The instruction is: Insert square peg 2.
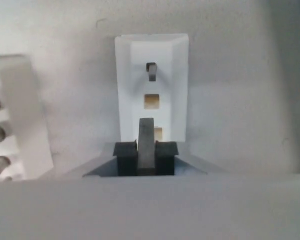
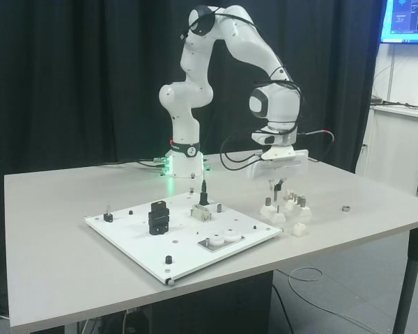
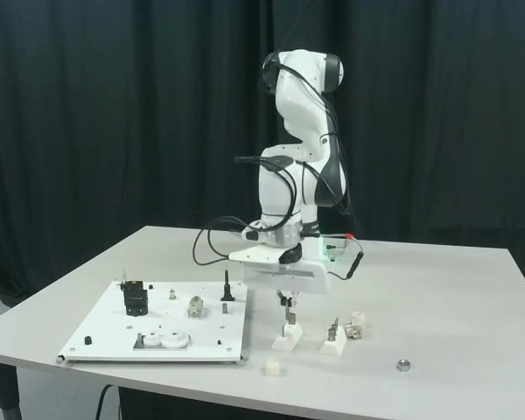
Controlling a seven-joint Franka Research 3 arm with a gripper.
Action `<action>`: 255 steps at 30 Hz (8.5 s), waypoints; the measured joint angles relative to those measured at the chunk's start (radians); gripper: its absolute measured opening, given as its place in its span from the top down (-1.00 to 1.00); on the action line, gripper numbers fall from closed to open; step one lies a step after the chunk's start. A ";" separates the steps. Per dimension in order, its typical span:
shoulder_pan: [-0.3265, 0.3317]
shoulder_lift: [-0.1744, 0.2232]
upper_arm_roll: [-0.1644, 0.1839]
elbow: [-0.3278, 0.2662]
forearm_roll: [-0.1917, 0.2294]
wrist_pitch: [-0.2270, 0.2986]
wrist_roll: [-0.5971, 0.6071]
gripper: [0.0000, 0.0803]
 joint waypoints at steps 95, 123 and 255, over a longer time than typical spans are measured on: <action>-0.261 -0.009 -0.167 0.184 -0.270 -0.185 -0.467 0.82; -0.397 0.056 -0.229 0.191 -0.258 -0.168 -0.772 0.82; -0.460 0.159 -0.275 0.072 0.095 0.070 -1.163 0.82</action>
